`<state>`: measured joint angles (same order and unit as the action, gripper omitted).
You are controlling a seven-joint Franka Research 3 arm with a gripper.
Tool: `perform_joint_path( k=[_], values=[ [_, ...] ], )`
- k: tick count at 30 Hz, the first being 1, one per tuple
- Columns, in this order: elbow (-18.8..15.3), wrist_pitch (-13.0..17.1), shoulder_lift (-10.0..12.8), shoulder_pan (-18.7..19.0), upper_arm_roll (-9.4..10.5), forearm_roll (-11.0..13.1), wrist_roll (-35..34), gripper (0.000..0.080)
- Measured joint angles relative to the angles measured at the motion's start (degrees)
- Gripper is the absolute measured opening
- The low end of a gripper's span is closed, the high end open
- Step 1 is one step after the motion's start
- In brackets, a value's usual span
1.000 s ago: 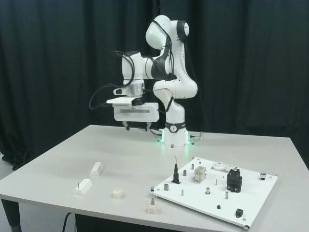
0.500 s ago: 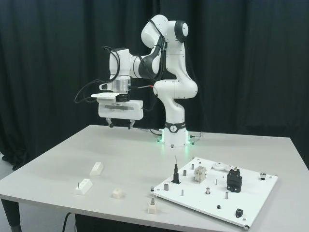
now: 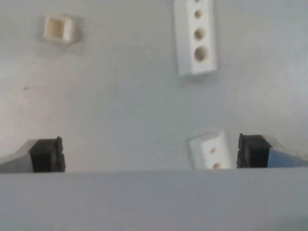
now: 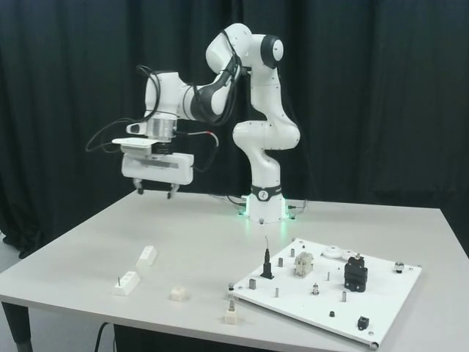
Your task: Pick round peg 1.
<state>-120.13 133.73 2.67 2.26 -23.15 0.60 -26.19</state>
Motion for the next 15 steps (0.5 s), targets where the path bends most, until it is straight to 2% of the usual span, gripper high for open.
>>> perform_joint_path(
  k=[5,10,15],
  values=[
    [5.6,-0.5,5.3,-1.2,0.00,3.5,9.4,0.0800],
    [11.3,-3.1,10.4,-1.7,0.01,6.5,18.6,0.0800],
    [17.0,-5.6,15.1,-1.6,0.14,8.7,22.4,0.0800]
  ],
)
